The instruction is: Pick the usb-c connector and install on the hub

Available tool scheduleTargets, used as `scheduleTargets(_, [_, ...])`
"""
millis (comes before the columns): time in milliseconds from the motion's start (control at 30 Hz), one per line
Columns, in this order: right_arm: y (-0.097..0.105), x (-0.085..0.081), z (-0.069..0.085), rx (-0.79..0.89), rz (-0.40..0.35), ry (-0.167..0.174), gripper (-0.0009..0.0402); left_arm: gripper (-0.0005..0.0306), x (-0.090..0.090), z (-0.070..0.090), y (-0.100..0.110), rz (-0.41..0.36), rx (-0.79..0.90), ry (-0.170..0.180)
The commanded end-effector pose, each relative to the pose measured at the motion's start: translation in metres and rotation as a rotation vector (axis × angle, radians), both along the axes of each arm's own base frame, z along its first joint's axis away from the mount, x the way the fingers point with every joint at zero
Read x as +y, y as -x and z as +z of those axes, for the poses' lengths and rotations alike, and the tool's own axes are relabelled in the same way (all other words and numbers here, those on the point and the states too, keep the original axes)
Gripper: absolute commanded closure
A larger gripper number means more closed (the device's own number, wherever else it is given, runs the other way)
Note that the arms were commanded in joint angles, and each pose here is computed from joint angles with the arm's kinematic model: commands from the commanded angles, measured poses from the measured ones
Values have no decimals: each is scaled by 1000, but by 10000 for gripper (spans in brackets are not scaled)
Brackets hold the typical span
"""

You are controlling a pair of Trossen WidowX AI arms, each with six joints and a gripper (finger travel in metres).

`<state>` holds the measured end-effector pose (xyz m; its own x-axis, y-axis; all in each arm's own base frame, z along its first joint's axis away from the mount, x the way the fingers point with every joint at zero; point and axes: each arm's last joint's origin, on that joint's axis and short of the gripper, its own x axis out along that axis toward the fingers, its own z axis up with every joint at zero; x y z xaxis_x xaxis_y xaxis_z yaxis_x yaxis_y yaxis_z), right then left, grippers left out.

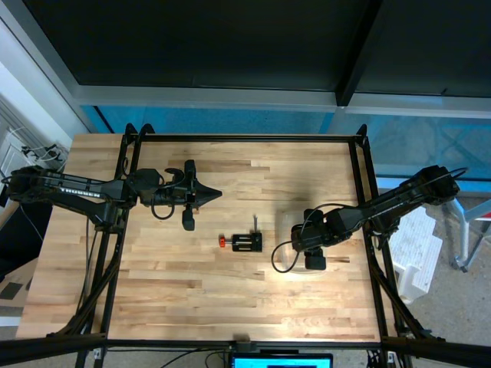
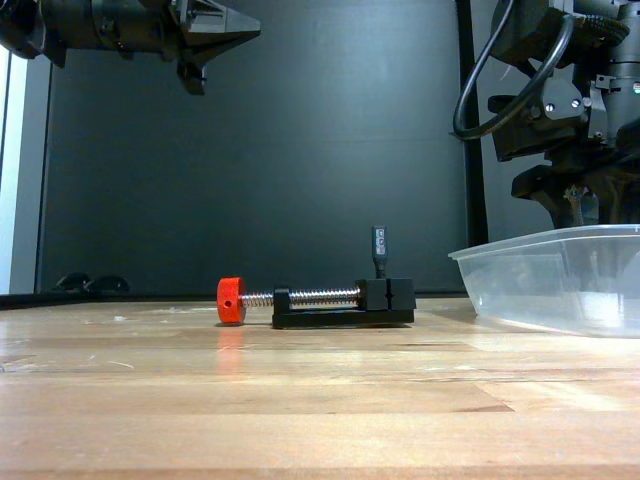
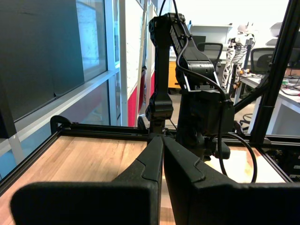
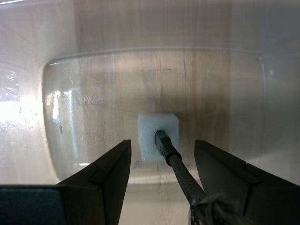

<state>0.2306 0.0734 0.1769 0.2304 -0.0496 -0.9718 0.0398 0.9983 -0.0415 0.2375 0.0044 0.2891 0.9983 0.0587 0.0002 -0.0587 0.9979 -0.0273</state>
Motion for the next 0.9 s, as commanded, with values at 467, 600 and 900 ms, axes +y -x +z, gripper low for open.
scheduleTargets(467, [-1,1,0,-14,13,13,305,300,0,0,0,0,0,0])
scheduleTargets(600, [-1,0,0,-16,12,17,326,300,0,0,0,0,0,0])
scheduleTargets(900, [-1,0,0,-15,12,17,365,300,0,0,0,0,0,0])
